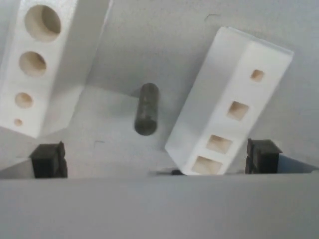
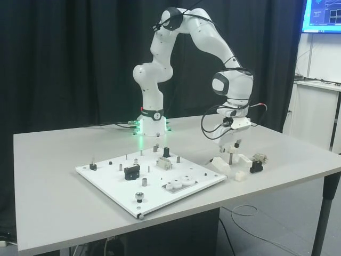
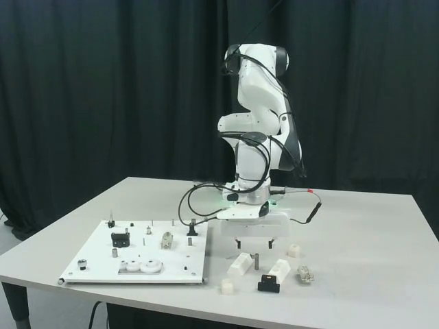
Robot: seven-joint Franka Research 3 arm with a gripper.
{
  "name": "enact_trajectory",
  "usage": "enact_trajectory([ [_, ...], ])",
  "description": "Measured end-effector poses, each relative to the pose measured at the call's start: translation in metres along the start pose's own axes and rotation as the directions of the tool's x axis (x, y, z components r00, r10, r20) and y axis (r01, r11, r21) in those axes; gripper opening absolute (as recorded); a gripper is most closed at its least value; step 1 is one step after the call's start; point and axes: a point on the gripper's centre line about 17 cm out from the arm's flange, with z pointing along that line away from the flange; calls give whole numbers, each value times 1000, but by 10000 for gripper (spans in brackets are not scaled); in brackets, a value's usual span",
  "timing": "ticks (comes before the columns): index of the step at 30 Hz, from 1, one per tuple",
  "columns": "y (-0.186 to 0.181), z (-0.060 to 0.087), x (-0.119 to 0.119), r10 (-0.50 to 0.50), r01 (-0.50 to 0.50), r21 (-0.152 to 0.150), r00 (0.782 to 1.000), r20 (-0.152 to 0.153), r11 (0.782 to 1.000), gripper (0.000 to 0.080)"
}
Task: Remove square peg 3.
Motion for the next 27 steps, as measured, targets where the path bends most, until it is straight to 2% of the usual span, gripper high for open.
enact_trajectory([
  [5, 15, -2, -5, -5, 6, -24, 1000, 18, 1000, 800],
  [16, 70, -8, -29, -3, 10, -84, 996, 86, 996, 800],
  [21, 99, -10, -45, -9, 20, -85, 993, 120, 996, 800],
  [27, 132, -10, -63, -16, 26, -74, 991, 137, 997, 800],
])
